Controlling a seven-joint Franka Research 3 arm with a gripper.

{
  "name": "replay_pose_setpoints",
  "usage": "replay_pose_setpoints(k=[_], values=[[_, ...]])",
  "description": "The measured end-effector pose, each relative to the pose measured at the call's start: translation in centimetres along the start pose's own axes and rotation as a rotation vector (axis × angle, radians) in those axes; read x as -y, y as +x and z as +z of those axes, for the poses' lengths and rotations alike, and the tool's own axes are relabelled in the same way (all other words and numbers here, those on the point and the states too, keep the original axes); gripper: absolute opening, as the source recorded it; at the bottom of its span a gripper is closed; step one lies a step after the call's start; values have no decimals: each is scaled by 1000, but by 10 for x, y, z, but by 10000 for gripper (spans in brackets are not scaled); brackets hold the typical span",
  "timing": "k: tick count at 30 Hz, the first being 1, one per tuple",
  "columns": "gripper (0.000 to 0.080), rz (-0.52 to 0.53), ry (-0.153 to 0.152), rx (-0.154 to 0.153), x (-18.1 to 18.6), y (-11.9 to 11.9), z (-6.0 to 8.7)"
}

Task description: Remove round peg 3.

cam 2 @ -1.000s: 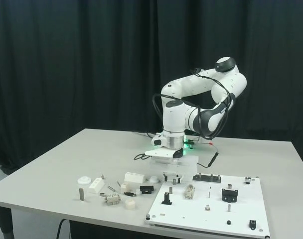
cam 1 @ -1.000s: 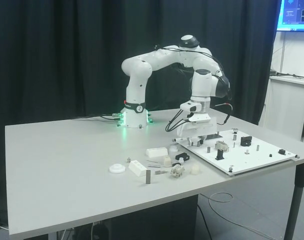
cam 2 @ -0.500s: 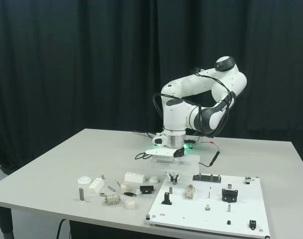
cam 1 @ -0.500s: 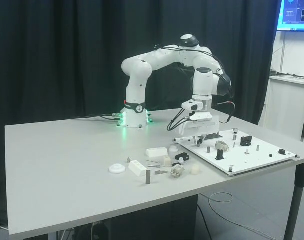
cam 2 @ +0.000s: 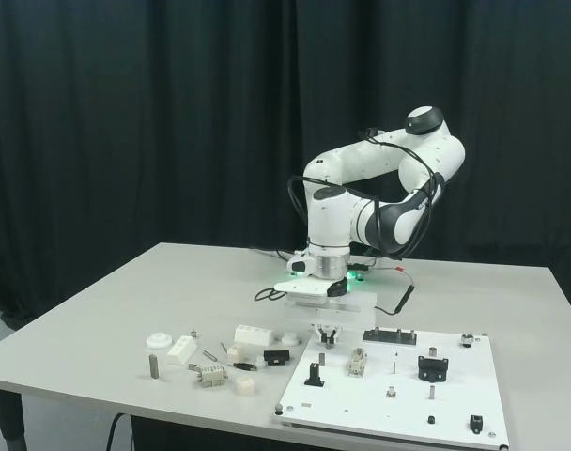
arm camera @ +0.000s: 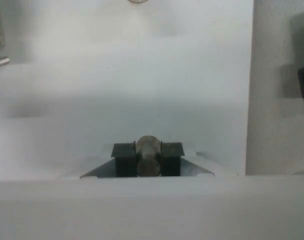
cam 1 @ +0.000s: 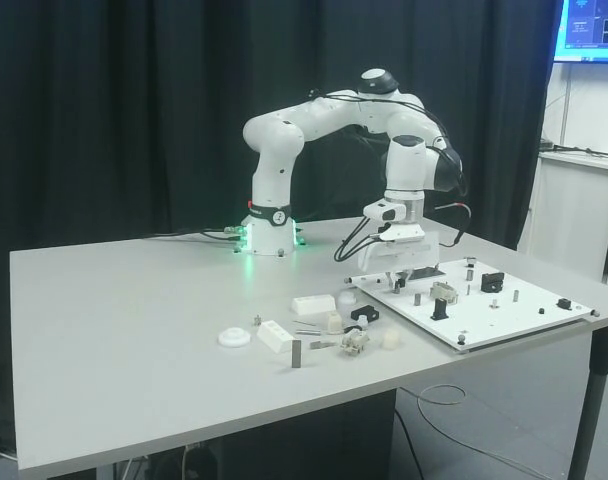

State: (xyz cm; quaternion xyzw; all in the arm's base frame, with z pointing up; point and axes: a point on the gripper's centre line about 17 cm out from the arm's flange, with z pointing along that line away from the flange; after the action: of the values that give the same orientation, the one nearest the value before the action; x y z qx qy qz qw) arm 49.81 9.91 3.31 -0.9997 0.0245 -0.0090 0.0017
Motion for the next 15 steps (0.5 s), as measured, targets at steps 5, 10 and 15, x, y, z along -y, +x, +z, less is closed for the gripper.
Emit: replay_pose_setpoints(k=[5, 10, 15], values=[[100, -5, -2, 1, 0, 0, -2], [100, -10, -2, 5, 0, 0, -8], [99, -15, -3, 12, 0, 0, -14]])
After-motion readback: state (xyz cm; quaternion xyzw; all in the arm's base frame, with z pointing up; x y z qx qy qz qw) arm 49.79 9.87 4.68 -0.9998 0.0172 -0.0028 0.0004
